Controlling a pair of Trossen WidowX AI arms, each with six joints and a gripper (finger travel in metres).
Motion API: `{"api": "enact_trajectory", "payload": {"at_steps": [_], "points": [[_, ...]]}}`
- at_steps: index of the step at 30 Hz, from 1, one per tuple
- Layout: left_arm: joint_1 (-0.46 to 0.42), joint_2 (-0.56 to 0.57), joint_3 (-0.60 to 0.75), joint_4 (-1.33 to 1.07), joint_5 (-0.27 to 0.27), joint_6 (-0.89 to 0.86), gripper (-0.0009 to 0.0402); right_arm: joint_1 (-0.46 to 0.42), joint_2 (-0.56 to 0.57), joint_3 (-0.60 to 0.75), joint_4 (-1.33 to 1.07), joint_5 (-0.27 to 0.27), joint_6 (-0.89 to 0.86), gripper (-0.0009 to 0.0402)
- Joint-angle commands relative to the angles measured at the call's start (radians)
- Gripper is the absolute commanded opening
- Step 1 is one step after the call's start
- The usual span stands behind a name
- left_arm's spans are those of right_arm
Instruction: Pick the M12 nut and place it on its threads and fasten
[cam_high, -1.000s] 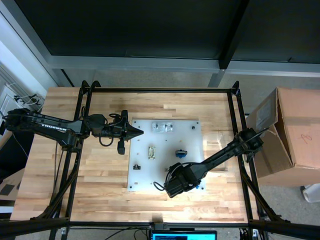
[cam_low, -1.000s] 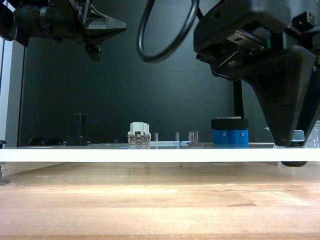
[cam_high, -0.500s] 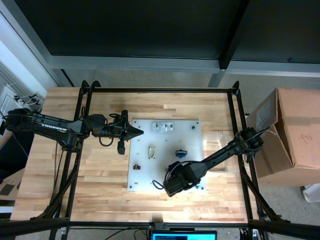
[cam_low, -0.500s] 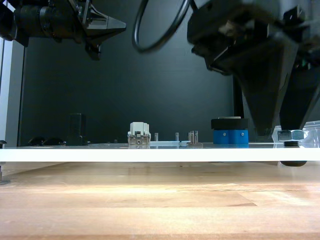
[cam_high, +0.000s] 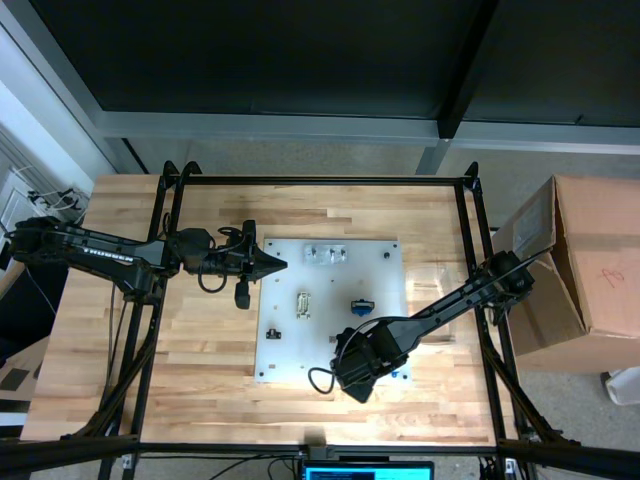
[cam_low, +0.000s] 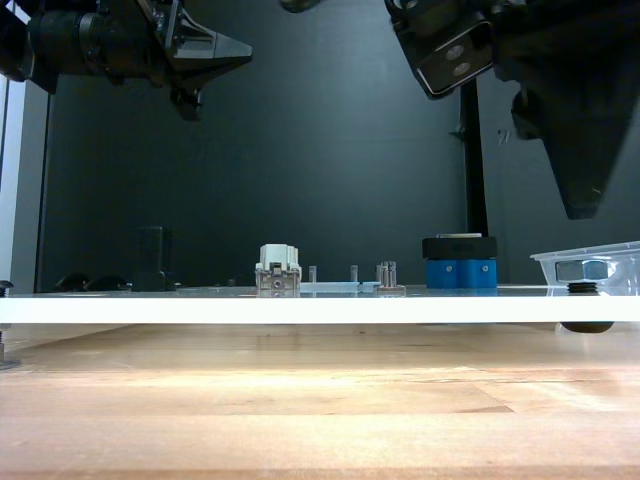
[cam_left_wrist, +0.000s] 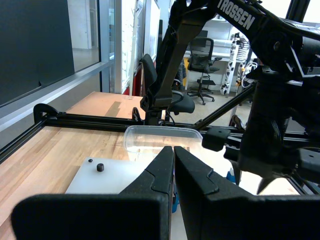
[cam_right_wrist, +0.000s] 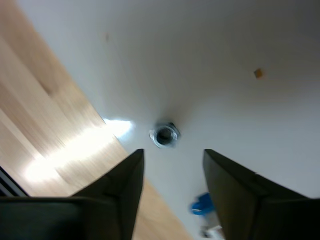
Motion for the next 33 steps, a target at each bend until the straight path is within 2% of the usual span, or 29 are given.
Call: {"api": "enact_trajectory", "payload": {"at_steps": [1,4,7,10,24,26,29,30,32,33], "points": [[0.000,0.000,0.000,0.000,0.000,0.000,0.0000,0.000,0.002,-0.002,0.001,-0.004,-0.152,0.0065],[0.000,0.000,0.000,0.000,0.000,0.000,0.0000,0.001,0.002,-0.003,0.000,0.000,-0.269,-0.0008],[0.000,0.000,0.000,0.000,0.000,0.000,0.0000,0.000,0.002,-0.013,0.001,0.000,-0.313,0.0011],[0.000,0.000,0.000,0.000,0.000,0.000,0.0000,0.001,0.002,-0.039,0.008,0.001,-0.325,-0.0003],[0.000,0.000,0.000,0.000,0.000,0.000,0.0000,0.005,0.002,-0.122,0.126,0.013,-0.305,0.0000],[0.000,0.000,0.000,0.000,0.000,0.000,0.0000,0.006,0.002,-0.123,0.130,-0.029,-0.301,0.0000],[0.000,0.000,0.000,0.000,0.000,0.000,0.0000,0.006,0.001,-0.123,0.153,-0.176,-0.344,0.0000],[0.000,0.000,0.000,0.000,0.000,0.000,0.0000,0.006,0.001,-0.122,0.151,-0.198,-0.357,0.0000],[0.000,0.000,0.000,0.000,0.000,0.000,0.0000,0.006,-0.001,-0.122,0.136,-0.193,-0.362,0.0000],[0.000,0.000,0.000,0.000,0.000,0.000,0.0000,0.006,-0.003,-0.119,0.122,-0.169,-0.359,0.0000]]}}
